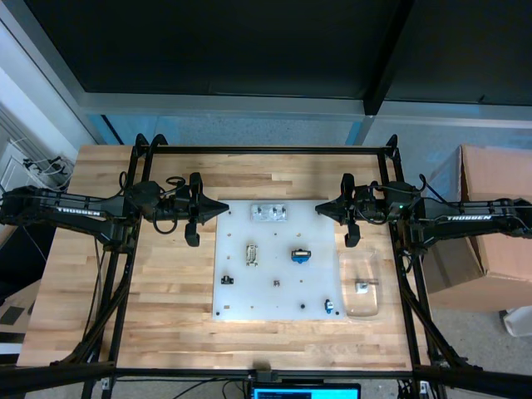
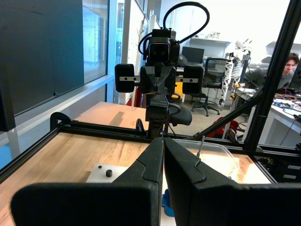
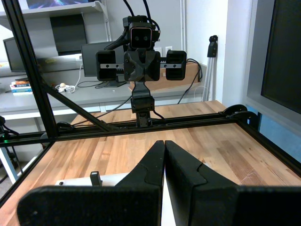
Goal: Pick the RJ45 connector and install on the taskboard
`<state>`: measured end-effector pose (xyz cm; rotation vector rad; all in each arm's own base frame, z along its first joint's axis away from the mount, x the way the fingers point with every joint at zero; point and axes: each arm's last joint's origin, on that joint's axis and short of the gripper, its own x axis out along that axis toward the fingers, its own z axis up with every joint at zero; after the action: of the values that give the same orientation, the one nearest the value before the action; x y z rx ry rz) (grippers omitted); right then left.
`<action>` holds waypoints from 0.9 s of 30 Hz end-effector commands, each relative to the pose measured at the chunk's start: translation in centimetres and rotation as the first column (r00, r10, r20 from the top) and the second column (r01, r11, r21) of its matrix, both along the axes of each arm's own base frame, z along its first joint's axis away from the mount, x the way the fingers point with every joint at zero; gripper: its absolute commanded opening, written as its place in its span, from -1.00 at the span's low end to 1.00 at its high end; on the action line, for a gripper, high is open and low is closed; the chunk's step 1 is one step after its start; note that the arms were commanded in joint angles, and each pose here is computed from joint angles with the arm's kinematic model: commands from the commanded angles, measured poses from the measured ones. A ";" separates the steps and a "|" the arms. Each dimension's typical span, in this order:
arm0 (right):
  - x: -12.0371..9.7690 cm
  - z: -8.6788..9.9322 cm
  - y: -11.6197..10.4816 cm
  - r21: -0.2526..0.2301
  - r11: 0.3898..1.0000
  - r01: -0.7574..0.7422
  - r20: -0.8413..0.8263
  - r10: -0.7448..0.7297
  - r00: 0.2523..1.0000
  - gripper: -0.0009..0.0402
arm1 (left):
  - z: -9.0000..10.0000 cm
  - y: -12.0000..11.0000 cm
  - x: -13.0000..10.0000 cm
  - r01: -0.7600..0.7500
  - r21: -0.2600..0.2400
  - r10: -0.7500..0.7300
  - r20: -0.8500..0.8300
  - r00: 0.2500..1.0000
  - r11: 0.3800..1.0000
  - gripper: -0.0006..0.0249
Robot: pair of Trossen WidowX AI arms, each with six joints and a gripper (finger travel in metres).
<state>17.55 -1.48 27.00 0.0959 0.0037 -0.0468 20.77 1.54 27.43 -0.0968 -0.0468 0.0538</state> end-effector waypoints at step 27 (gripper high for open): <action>-3.2 2.2 2.9 0.049 0.993 -0.111 -0.562 0.120 0.819 -0.96 | 0.0 0.0 0.0 0.000 0.000 0.000 0.000 1.000 1.000 -0.95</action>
<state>14.81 1.05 28.89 0.0949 0.5598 0.0568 20.77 1.54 27.43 -0.0964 -0.0467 0.0539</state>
